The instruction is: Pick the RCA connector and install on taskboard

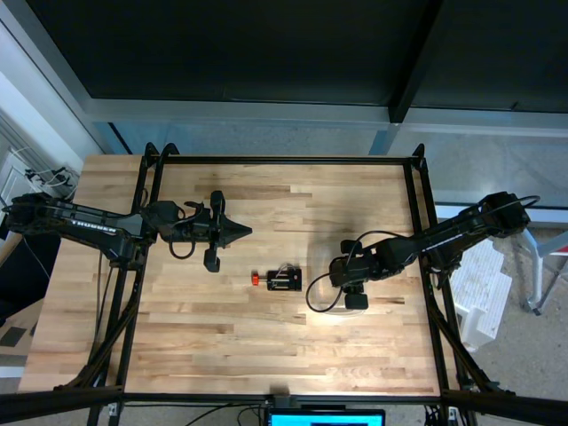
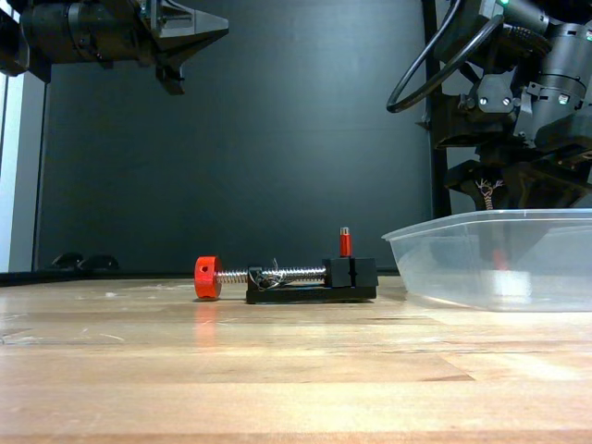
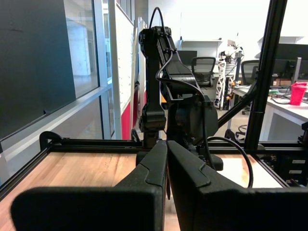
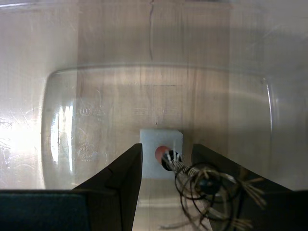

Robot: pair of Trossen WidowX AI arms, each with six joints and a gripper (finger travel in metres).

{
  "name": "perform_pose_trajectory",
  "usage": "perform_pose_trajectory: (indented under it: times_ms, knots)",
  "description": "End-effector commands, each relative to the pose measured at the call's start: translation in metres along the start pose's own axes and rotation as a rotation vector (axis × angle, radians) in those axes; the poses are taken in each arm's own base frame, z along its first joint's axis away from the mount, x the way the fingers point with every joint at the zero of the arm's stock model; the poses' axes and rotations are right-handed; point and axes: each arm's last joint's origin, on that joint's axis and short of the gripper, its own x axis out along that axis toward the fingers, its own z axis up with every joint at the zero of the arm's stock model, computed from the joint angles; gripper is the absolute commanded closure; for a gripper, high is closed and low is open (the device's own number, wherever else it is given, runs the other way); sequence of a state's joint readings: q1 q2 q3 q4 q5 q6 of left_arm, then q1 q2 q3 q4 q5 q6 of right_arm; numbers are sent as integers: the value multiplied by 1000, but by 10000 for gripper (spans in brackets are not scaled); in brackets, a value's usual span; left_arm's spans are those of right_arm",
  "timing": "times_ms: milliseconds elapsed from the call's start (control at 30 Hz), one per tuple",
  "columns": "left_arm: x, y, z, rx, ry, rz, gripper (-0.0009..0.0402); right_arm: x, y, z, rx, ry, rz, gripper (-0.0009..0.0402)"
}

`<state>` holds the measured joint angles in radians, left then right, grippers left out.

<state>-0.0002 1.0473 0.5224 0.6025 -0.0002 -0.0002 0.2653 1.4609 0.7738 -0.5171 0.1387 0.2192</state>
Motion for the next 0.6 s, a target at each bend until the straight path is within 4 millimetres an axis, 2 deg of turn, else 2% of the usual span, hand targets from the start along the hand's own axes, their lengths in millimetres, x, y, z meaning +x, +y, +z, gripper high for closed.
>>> perform_pose_trajectory:
  times_ms: [33,600]
  knots:
    - [0,0,0,0,0,0,393,0,0,0,1,-5,2,256]
    - [0,0,0,0,0,0,393,0,0,0,1,-2,3,337]
